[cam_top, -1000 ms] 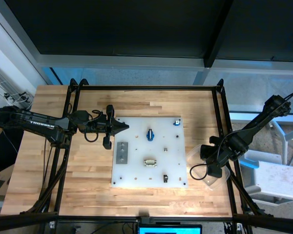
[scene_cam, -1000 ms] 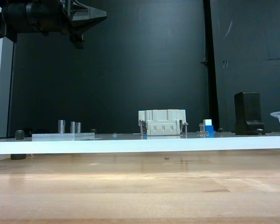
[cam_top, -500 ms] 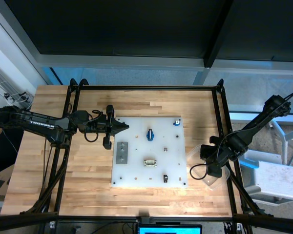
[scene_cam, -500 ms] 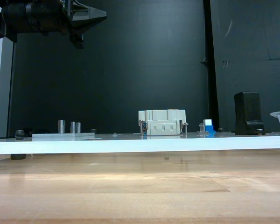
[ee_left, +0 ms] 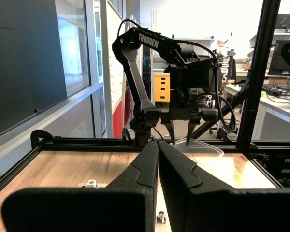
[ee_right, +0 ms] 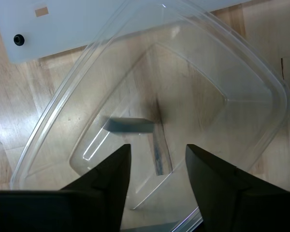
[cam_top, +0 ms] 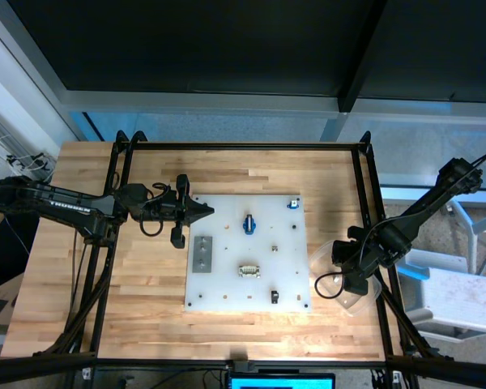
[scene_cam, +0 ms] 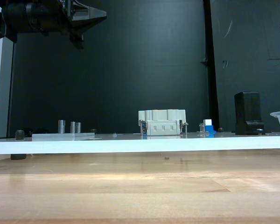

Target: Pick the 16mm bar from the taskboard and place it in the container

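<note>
The bar (ee_right: 128,125), a short grey piece, lies flat on the floor of the clear container (ee_right: 241,72), with nothing touching it. My right gripper (ee_right: 157,166) hangs open just above the container (cam_top: 320,263), its fingers (ee_right: 111,179) apart and empty. This gripper (ee_left: 181,137) also shows in the left wrist view, pointing down over the tub (ee_left: 203,145). The white taskboard (cam_top: 227,279) lies mid-table. My left gripper (cam_top: 207,211) is shut and held high over the board's far left corner, well above it in the low view (scene_cam: 101,17).
On the board stand a grey metal block (cam_top: 202,253) with short pins (scene_cam: 61,126), a blue piece (cam_top: 249,224), a beige connector (scene_cam: 162,122) and a black fitting (scene_cam: 248,113). A black frame (cam_top: 364,186) surrounds the table. The container sits off the board's right edge.
</note>
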You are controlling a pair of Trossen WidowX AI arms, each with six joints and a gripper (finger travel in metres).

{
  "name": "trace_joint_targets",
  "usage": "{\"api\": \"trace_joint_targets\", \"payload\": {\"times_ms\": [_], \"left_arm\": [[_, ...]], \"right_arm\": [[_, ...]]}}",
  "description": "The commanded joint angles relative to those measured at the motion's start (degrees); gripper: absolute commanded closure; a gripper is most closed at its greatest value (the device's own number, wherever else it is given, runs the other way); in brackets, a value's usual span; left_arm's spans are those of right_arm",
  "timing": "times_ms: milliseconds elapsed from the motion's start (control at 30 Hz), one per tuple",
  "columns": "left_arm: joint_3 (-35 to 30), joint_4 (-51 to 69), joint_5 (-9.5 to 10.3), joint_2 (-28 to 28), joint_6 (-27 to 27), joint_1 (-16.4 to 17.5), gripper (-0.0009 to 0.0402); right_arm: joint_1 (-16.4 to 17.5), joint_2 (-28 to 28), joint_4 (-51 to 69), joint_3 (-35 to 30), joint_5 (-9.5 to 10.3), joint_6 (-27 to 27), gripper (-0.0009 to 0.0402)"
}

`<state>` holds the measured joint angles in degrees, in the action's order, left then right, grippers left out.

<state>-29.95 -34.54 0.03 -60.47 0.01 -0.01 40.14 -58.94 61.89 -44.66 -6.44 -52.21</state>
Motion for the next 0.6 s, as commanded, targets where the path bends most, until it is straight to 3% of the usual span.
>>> {"api": "trace_joint_targets", "payload": {"times_ms": [33, 300, 600], "left_arm": [[0.0, 0.0, 0.0, -0.02, 0.0, 0.02, 0.0393], [0.0, 0.0, 0.0, -0.02, 0.0, 0.02, 0.0393], [0.0, 0.0, 0.0, -0.02, 0.0, 0.02, 0.0393]], "right_arm": [[0.0, -0.04, 0.0, 0.0, -0.02, 0.15, 0.0201], [-0.02, -0.04, 0.0, 0.0, 0.02, 0.15, 0.0153], [-0.02, -0.04, -0.02, 0.0, 0.02, 0.15, 0.0144]]}}
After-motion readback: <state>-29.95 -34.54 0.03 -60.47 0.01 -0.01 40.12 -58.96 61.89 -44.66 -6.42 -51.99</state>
